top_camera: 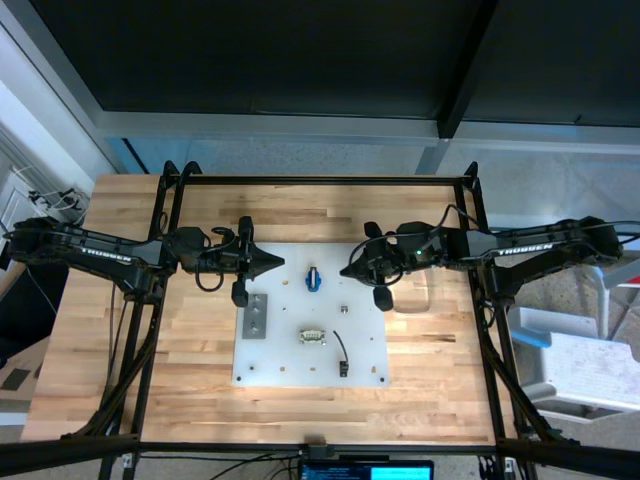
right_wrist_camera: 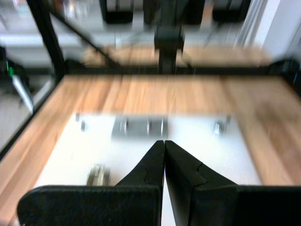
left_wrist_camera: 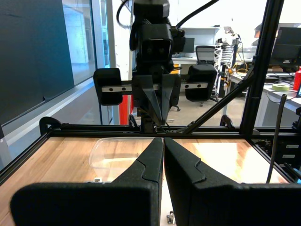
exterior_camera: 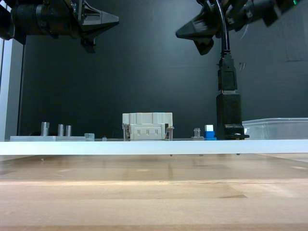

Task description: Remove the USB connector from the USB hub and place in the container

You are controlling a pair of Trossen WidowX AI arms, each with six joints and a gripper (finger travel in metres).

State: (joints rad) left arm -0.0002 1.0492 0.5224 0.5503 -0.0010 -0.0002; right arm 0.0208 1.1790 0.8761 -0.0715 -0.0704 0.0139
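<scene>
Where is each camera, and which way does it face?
High view: above the near edge, looking down on the white board; left gripper and right gripper hover over it.
Low view: table height, near edge, looking level; USB connector upright in USB hub, both grippers overhead.
Left wrist view: along shut left gripper toward right arm and container.
Right wrist view: along shut right gripper over the board.
Shared: high and low both show the hub.

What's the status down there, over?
Left gripper shut, above board's far left. Right gripper shut, above its far right. Connector plugged upright in hub; container empty. Socket nearby, apart.
</scene>
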